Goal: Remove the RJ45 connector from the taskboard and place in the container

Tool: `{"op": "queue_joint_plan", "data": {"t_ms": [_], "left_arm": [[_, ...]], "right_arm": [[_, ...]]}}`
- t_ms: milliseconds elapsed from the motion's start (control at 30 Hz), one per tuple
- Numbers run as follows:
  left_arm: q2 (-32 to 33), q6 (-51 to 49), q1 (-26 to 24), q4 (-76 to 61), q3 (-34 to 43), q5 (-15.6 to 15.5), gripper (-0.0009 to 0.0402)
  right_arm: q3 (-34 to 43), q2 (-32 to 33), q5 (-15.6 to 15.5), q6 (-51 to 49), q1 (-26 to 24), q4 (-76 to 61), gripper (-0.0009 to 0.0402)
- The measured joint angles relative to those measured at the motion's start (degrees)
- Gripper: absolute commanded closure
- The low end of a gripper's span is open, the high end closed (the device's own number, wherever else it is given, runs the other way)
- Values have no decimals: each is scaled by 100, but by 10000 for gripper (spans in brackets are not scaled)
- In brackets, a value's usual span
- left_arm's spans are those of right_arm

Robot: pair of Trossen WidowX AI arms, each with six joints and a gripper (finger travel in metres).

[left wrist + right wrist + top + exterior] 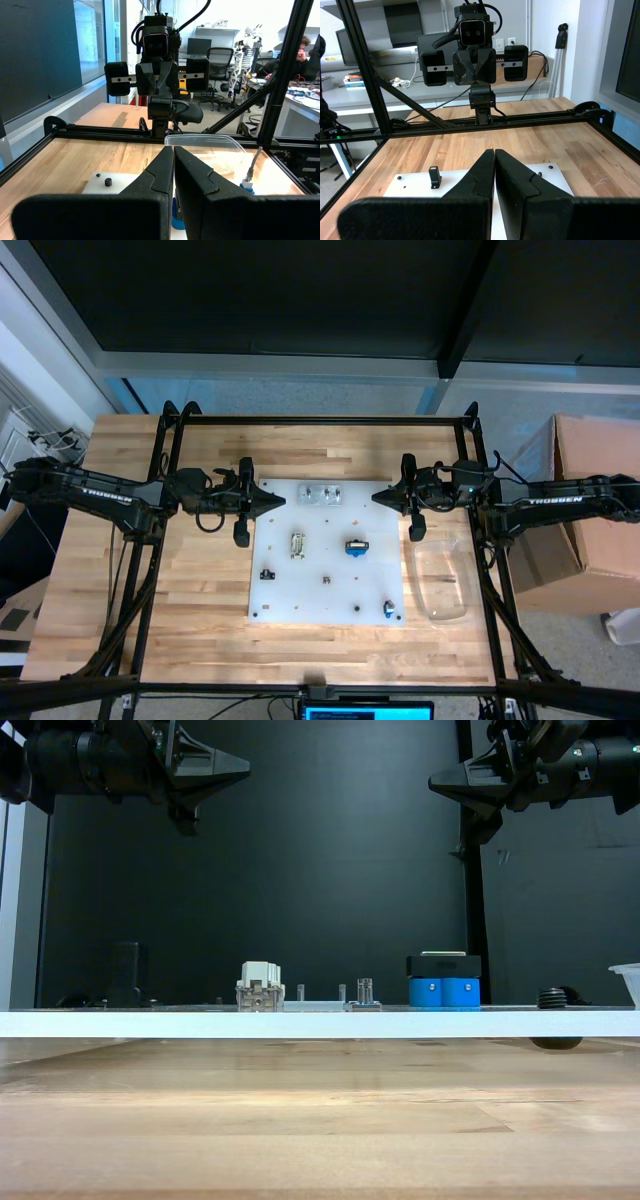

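Observation:
The white taskboard lies in the middle of the table. A clear, silvery part at its back edge looks like the RJ45 connector; it sits on the board, and I cannot tell how deep. My left gripper hangs shut above the board's back left corner, pointing right. Facing it from the back right, my right gripper is also shut. Both hang high over the board in the low view, holding nothing, with the left gripper and right gripper apart. The clear container lies to the right of the board.
Also on the board are a beige connector, a blue block, a blue-based plug at the near right corner and small black parts. A black frame rings the table. A cardboard box stands off to the right.

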Motion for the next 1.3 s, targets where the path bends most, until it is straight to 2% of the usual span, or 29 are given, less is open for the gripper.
{"op": "queue_joint_plan", "data": {"t_ms": [500, 633, 767, 933, 1000, 1300], "left_arm": [[-2, 2, 0, 0, 0, 0, 393], [-2, 2, 0, 0, -2, 2, 393], [-2, 2, 0, 2, -2, 2, 393], [-2, 2, 0, 0, -2, 2, 393], [-2, 2, 0, 0, 0, 0, 393], [-2, 2, 0, 0, 0, 2, 393]], "right_arm": [[9, -4, 0, 20, 0, 20, 394], [225, -20, 55, 138, 107, -297, 394], [728, 13, 487, -7, 487, -1419, 394], [1377, 146, 1222, -28, 1196, -2889, 393], [1604, 227, 1425, -4, 1506, -3375, 393], [2553, 901, 2306, 887, 2710, -5082, 393]]}}
